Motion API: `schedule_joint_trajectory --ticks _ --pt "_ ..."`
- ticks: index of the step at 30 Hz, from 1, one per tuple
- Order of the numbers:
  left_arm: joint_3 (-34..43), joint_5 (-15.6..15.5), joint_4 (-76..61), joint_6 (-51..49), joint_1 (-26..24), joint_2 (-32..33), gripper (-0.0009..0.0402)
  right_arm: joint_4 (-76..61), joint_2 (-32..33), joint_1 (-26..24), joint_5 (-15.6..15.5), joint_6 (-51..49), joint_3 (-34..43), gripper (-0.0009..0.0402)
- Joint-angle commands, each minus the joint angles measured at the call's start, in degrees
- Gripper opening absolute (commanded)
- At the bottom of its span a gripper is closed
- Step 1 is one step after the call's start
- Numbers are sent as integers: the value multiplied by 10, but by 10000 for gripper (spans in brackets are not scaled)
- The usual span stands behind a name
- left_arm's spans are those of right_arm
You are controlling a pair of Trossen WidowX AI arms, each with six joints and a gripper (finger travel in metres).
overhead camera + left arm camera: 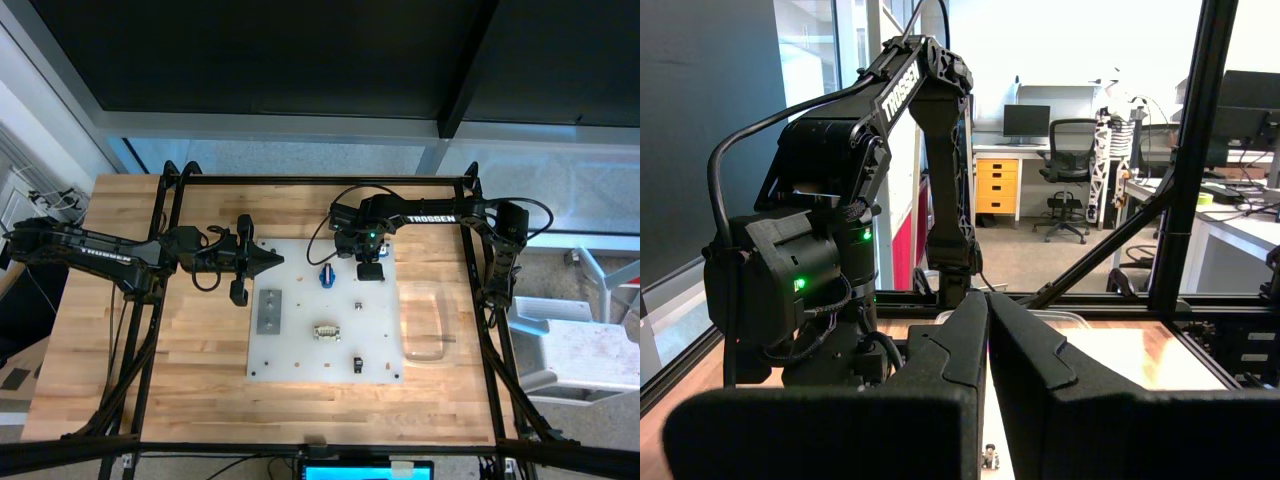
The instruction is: Pick the 16mm bar and place in it's hole on the taskboard
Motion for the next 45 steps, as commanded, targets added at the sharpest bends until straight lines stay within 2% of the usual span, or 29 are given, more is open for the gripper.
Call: schedule_joint_trajectory --ticks 1,13,18,26,41,45 --pt "0 0 0 0 0 0 0 -7 -7 0 0 0 1 2" --pt "0 0 0 0 0 0 0 -68 -77 7 0 -20 1 2" --pt "0 0 0 0 0 0 0 -96 -105 27 1 -57 1 2" --pt "0 0 0 0 0 0 0 -121 -127 95 0 -99 1 2" --pt "0 0 0 0 0 0 0 -141 -127 230 5 -103 1 0" --pt "0 0 0 0 0 0 0 -145 -127 265 5 -133 1 0"
